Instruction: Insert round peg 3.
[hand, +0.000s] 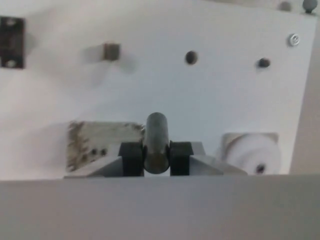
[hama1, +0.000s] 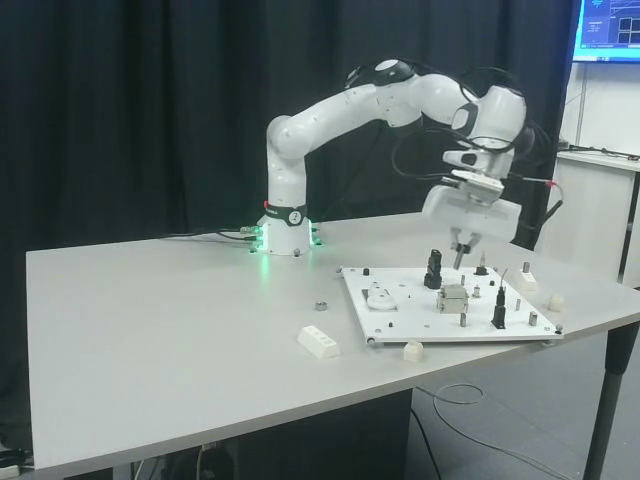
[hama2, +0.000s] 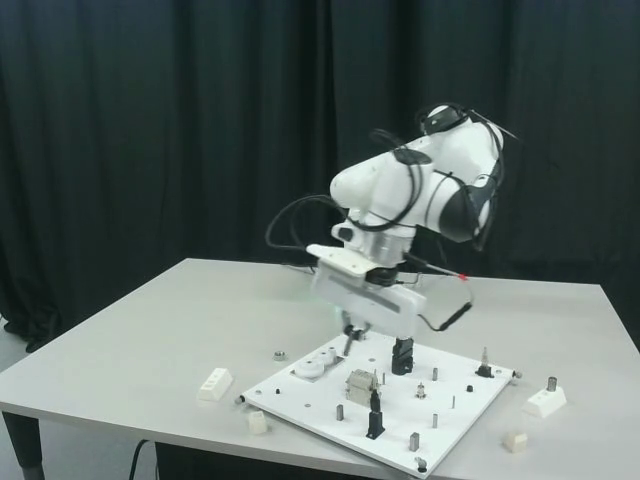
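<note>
While the arm hangs above the white board (hama1: 450, 310) on the grey table (hama1: 150, 310), the end effector (hand: 156, 159) is closed on the round peg (hand: 156, 142), its two black pads clamping the shaft from either side. The peg is held roughly upright with its free end pointing down at the board, an attitude that suits a straight descent into a bore. In the wrist view two dark round holes (hand: 191, 57) lie in the board ahead of the peg, well apart from its tip; which of them is meant for peg 3 cannot be told. The room views place the end effector (hama2: 350, 340) clear of the surface, near the white disc (hama2: 310, 368) and the black upright fixture (hama2: 402, 356), touching neither. That clearance appears deliberate, keeping the carried peg above the standing parts during travel. Judged from this, insertion is not yet begun; alignment over the correct hole is the outstanding step.
</note>
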